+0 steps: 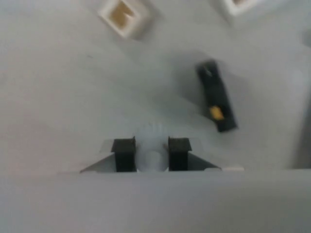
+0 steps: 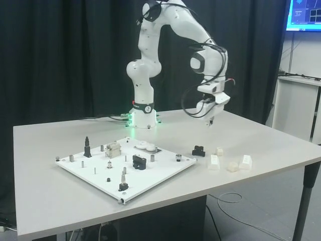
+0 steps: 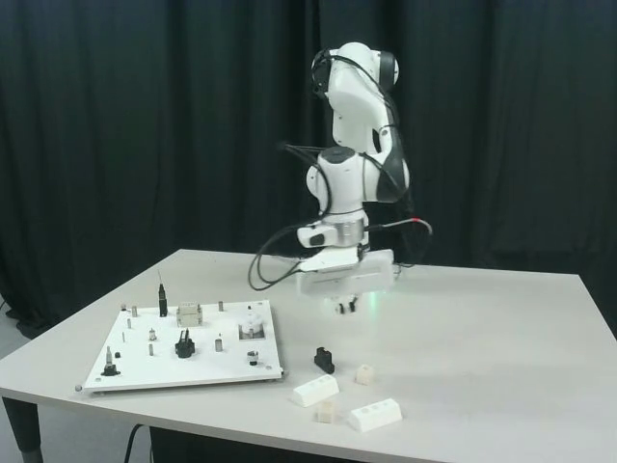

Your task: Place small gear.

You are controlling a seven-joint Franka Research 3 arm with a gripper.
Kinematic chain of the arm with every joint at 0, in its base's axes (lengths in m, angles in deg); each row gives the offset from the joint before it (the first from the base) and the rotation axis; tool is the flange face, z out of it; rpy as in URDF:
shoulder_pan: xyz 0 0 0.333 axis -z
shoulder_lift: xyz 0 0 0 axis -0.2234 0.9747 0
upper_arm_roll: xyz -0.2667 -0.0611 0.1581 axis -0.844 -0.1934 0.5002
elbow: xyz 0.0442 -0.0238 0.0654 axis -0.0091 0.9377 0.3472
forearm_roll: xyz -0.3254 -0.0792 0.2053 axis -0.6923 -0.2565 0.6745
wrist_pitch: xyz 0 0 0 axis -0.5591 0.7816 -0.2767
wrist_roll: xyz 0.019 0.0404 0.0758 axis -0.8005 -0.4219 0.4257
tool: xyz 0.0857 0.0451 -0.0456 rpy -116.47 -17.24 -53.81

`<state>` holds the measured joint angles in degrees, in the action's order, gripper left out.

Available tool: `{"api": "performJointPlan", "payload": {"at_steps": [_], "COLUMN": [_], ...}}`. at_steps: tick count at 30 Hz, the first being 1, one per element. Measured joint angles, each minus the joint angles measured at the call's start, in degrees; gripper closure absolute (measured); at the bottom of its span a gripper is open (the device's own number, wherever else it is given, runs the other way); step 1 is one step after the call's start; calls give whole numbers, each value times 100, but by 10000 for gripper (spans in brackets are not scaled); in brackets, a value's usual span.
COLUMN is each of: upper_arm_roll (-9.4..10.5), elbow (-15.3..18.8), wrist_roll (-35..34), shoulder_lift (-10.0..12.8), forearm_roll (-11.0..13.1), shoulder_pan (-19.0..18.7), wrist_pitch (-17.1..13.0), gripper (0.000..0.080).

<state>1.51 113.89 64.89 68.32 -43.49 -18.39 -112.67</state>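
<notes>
In the wrist view a small white gear [image 1: 152,144] sits between the two black fingertips [image 1: 124,154], so my gripper [image 1: 151,155] is shut on it. The room views show the gripper [image 2: 210,120] [image 3: 342,306] hanging well above the grey table, to the right of the white assembly board [image 2: 165,170] [image 3: 193,371]. That board carries pegs, small black parts and two white gears [image 2: 145,145] [image 3: 253,318] near its far corner. From the room cameras the held gear is too small to make out.
A black part [image 1: 216,95] [image 2: 198,150] [image 3: 324,361] lies on the table beneath the gripper. Several white blocks [image 2: 214,162] [image 3: 315,390] are scattered near the front right edge; two of them [image 1: 124,14] show in the wrist view.
</notes>
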Motion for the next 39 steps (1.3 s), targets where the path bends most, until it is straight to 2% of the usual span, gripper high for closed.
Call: {"api": "performJointPlan", "payload": {"at_steps": [8, 23, 32, 39], "upper_arm_roll": [215, 700, 820, 884], "elbow": [-283, -1113, -1517, -1717], "wrist_roll": [-334, -898, -977, -1013], "shoulder_lift": [267, 1197, 1700, 1962], "forearm_roll": [3, 17, 17, 17], "shoulder_pan": [-260, -393, -392, -390], "wrist_pitch": [-1, -9, -5, 35], "gripper": [665, 665, 665, 665]}}
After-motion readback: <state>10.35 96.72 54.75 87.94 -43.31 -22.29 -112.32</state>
